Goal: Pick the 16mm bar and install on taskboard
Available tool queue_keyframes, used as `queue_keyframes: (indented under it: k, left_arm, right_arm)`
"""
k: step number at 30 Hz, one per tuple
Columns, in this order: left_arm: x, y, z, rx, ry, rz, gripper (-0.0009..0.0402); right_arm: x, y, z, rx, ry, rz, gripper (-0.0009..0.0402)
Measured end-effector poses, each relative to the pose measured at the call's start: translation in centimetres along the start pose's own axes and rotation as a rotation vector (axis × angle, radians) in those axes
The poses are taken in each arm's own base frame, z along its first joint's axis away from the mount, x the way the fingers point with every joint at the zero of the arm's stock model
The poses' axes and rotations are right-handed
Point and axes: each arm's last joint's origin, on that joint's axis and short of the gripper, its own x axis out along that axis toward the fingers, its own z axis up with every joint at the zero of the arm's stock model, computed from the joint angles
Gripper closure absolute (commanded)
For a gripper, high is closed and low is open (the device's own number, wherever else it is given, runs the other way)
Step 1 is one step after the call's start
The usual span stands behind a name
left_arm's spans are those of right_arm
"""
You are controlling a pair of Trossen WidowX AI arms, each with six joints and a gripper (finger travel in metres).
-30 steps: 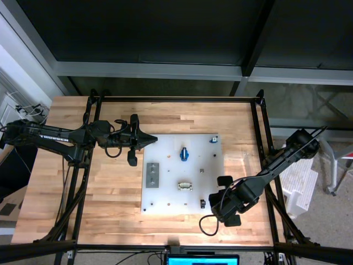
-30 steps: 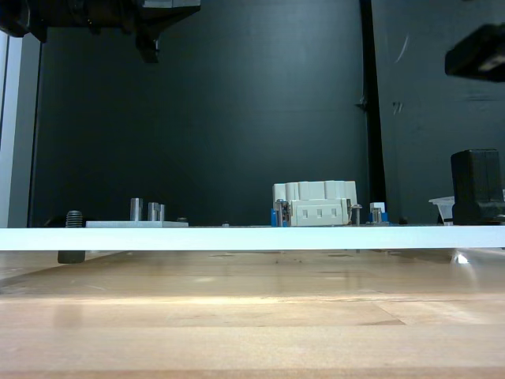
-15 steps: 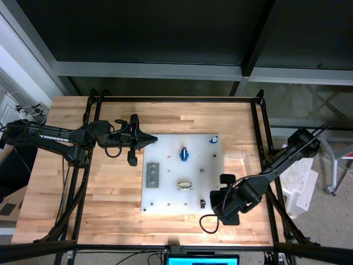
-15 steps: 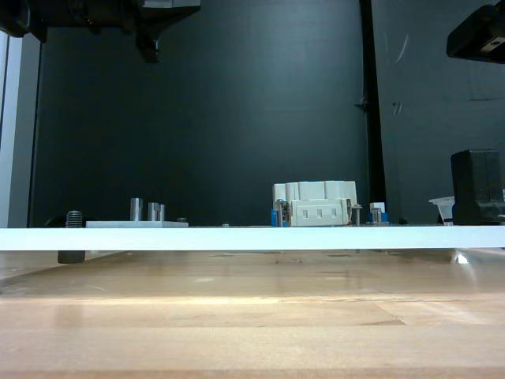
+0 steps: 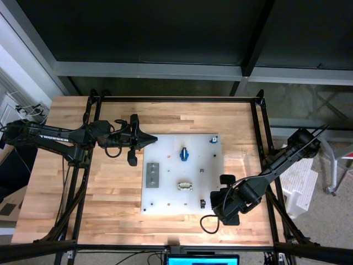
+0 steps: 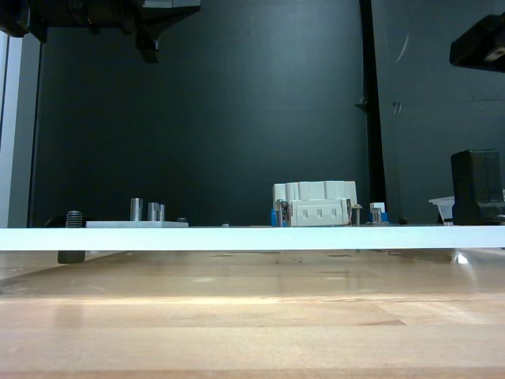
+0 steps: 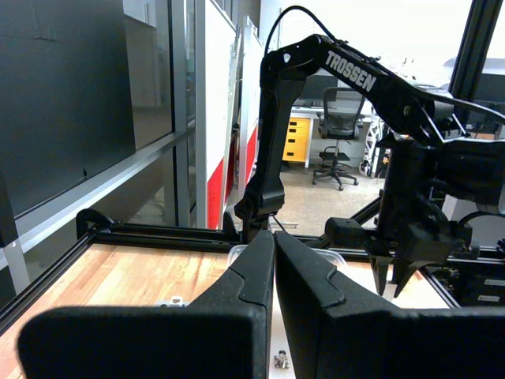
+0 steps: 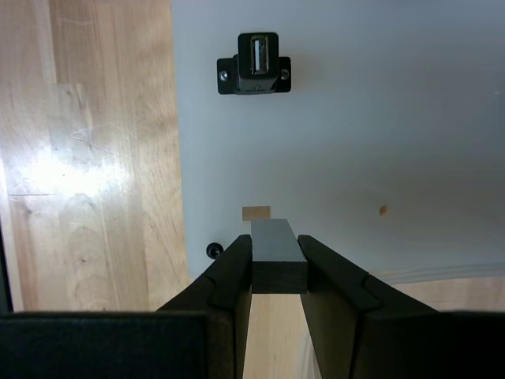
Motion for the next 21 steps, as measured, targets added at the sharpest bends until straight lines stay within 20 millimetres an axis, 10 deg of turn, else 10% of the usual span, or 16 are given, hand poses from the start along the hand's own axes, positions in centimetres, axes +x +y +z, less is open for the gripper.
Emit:
queue_keyframes:
  k: [21]
  left_arm:
    - [0.0, 0.0, 0.0, 0.0, 0.0, 0.0, 0.0393]
  right_arm:
    - [2.5, 0.6, -0.5, -0.012, 0.01, 0.004, 0.0385]
